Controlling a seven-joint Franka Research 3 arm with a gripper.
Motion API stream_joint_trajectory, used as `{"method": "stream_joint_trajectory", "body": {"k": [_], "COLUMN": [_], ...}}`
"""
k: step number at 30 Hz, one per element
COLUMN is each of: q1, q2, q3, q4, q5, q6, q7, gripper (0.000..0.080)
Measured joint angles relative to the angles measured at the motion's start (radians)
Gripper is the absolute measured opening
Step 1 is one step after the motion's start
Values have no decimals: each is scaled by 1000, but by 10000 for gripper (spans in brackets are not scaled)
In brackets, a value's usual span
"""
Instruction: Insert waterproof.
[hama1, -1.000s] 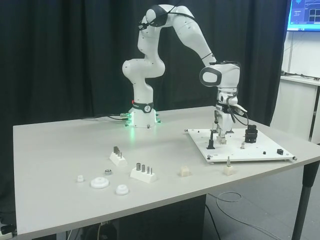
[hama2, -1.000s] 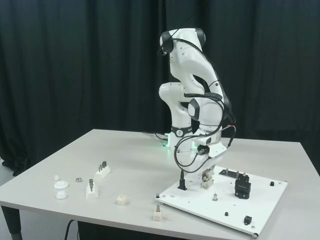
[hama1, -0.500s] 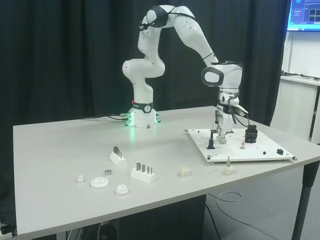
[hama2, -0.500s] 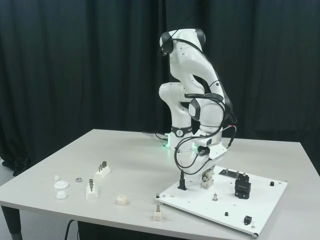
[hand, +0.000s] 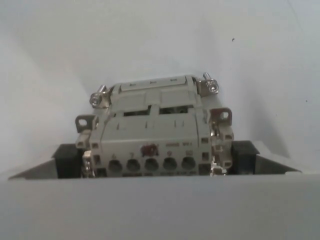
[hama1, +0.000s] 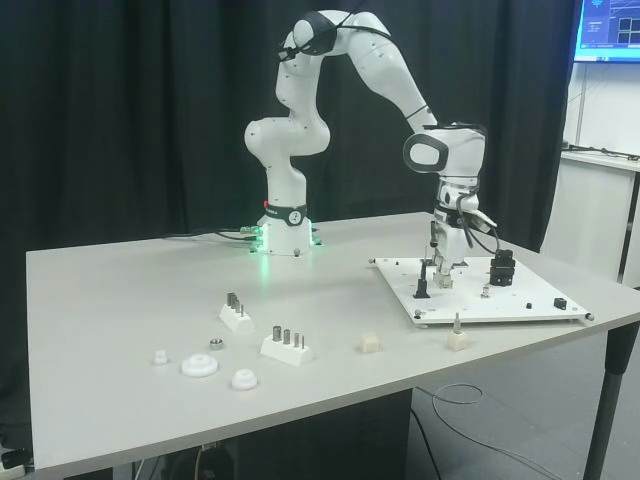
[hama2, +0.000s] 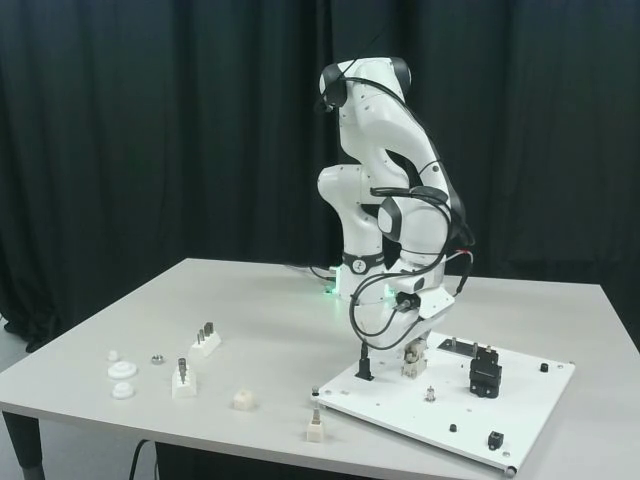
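Directly below the pincer (hama1: 443, 272) we see the waterproof connector (hand: 155, 135), its row of round sockets facing the wrist camera, seated on the white board (hama1: 520, 300). We cannot tell how the pincer stands. Beyond the pincer, the grey table (hama1: 120, 290) carries the arm's green-lit base (hama1: 283, 238).

Grey waterproof connector (hand: 155, 135), row of round sockets, two screws, upright on white board (hama1: 520, 298)
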Motion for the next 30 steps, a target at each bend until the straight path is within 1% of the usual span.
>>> {"method": "stream_joint_trajectory", "body": {"k": [18, 30], "q1": [11, 12], "q2": [2, 7], "q3": [0, 1], "q4": [0, 1], "q5": [-63, -74], "q6": [-5, -3], "q7": [14, 38], "gripper": [617, 617]}}
